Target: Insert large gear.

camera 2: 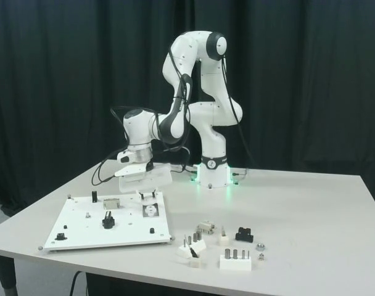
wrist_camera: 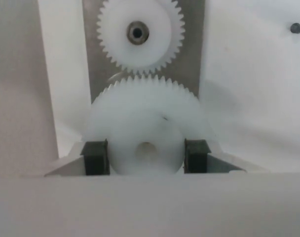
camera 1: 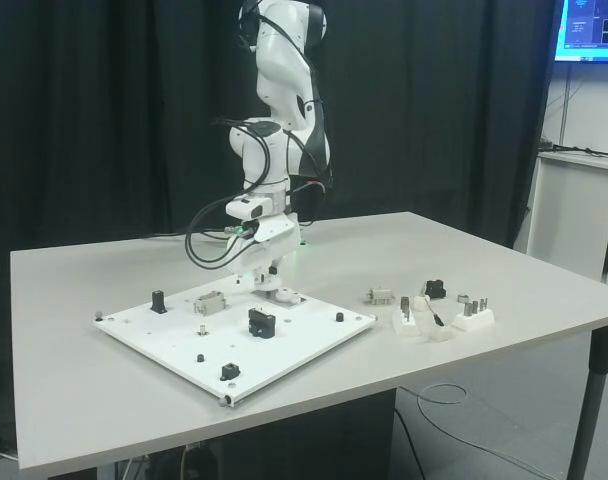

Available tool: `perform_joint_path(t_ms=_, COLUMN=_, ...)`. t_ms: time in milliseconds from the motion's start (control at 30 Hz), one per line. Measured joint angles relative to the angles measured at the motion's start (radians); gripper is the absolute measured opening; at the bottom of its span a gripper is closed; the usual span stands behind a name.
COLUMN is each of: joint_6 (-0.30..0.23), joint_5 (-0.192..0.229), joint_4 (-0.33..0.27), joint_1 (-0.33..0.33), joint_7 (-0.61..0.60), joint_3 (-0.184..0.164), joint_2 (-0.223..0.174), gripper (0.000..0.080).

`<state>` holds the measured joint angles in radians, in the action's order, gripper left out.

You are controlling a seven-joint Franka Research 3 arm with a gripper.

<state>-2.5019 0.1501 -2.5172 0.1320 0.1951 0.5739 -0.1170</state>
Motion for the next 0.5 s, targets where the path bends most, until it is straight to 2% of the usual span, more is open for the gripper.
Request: perform_joint_path(t_ms=500, joint_6=-0.013, joint_5=0.027, joint_4=-0.001, joint_1=0.000, joint_7=-0.014, joint_3=0.000, joint_2=-0.001, gripper=0.0330)
